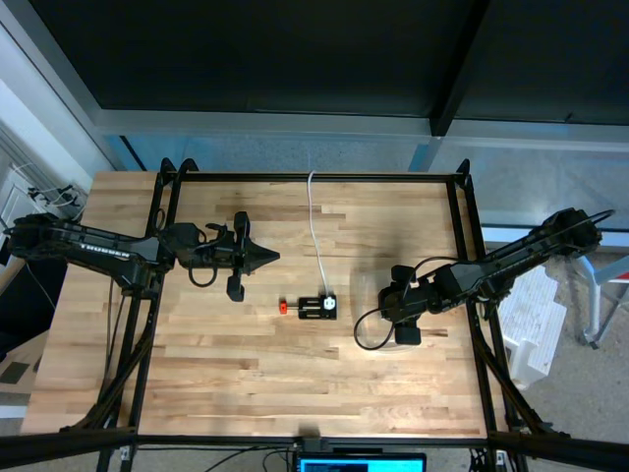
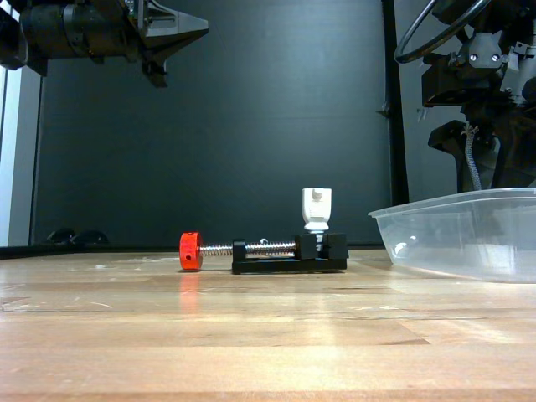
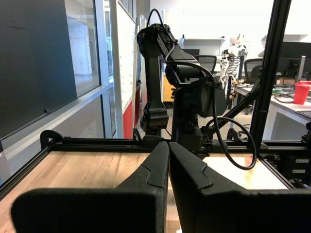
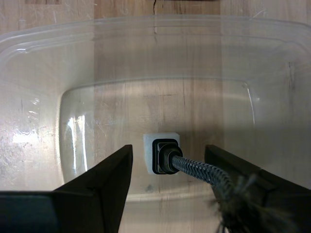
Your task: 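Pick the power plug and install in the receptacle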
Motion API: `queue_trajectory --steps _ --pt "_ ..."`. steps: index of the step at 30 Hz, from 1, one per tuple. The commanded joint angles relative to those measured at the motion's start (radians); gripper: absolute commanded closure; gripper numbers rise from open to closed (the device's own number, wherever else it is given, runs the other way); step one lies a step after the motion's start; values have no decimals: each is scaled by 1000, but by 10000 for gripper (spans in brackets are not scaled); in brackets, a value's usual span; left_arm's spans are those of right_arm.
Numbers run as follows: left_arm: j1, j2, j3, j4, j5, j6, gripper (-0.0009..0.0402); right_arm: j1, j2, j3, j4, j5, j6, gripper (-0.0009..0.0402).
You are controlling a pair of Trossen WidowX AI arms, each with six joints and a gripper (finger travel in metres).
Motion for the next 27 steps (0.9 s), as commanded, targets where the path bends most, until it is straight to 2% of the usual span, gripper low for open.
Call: queue_trajectory --steps 1,11,21,27 --pt "0 0 0 0 0 0 393 0 0 -2 0 0 4 230" --pt "0 0 0 0 0 0 393 1 0 -2 0 0 0 319" --pt "0 0 0 0 0 0 393 2 0 -2 -1 0 -4 392" --pt "0 0 0 0 0 0 393 2 0 -2 -2 -1 -4 394"
